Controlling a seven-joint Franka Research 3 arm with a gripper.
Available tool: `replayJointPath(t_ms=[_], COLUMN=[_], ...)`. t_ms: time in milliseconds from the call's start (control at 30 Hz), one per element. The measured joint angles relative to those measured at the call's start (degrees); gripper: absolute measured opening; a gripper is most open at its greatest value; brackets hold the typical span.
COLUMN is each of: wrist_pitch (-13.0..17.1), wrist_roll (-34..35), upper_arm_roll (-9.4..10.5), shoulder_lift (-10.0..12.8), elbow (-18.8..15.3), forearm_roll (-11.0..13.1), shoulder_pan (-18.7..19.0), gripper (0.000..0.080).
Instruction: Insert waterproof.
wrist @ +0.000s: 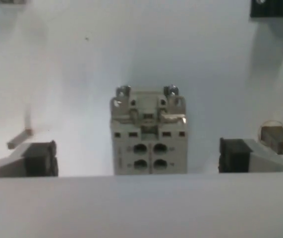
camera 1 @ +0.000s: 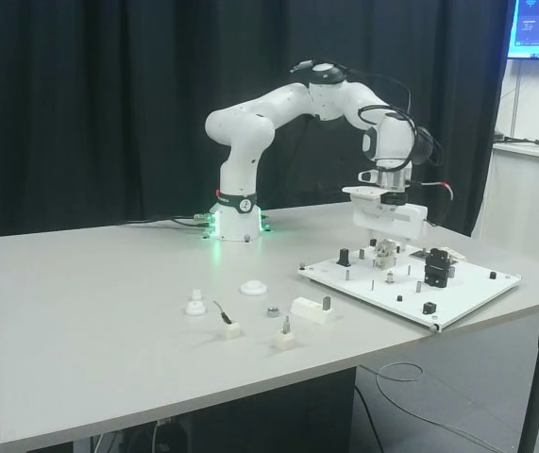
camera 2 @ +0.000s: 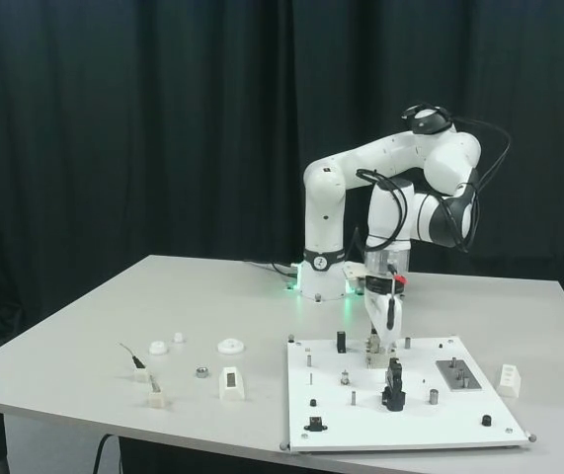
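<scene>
In the wrist view a blocky grey-white connector stands upright on the white board, with two screws on its far end and several round sockets on its near face. My gripper is open and straddles it. One black pad and the other each stand well off its sides, touching nothing. From the room views the gripper hangs low over the connector near the board's back edge. The second room view shows the gripper just above the connector.
Black fixtures and short pegs stand on the board around the connector. Loose white parts and a round cap lie on the grey table left of the board. A white block sits off the board's other side.
</scene>
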Motion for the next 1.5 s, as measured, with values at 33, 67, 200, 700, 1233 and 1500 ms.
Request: replayJointPath(t_ms=[33,67,200,700,1233,1500], wrist_pitch=[0.01,0.01,0.01,-0.27,-4.22,-5.30], wrist_roll=[0.03,0.05,0.08,0.09,2.12,2.95], upper_arm_roll=[-0.22,-0.44,-1.44,-2.22,-1.63,-1.53], shoulder_lift=[0.00,0.00,0.00,0.00,0.03,0.04], elbow=[0.07,0.14,0.52,4.62,9.34,10.49], forearm_roll=[0.00,0.00,0.00,-0.26,-2.83,-4.34], shoulder_pan=[-0.12,-0.23,-0.67,-4.46,-7.39,-7.82], gripper=[0.0554,0.0752,0.0752,0.0800,0.0800,0.0800])
